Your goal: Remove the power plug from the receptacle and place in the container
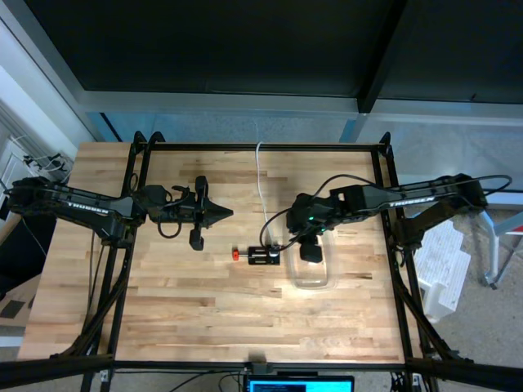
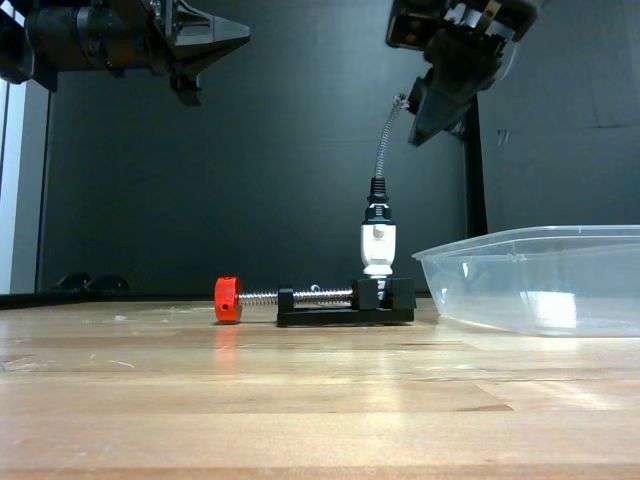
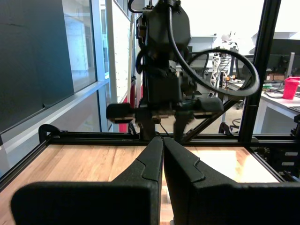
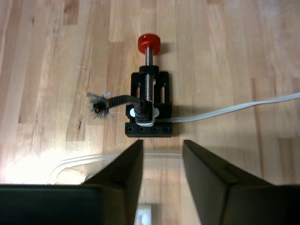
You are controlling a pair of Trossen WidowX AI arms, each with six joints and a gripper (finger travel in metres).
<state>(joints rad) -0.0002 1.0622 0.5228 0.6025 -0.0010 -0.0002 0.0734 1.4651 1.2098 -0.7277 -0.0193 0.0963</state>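
Your right pincer (image 4: 161, 143), open and empty, hovers above and right of the upright power plug (image 2: 377, 208). Your closed left pincer (image 3: 162, 140) hangs farther away, left.

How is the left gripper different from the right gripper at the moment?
The left gripper is shut, the right gripper open. The left one points level across the table; the right one points down. The left one hangs off to the left of the receptacle; the right one hangs over the end of the container next to it. Both are raised and hold nothing.
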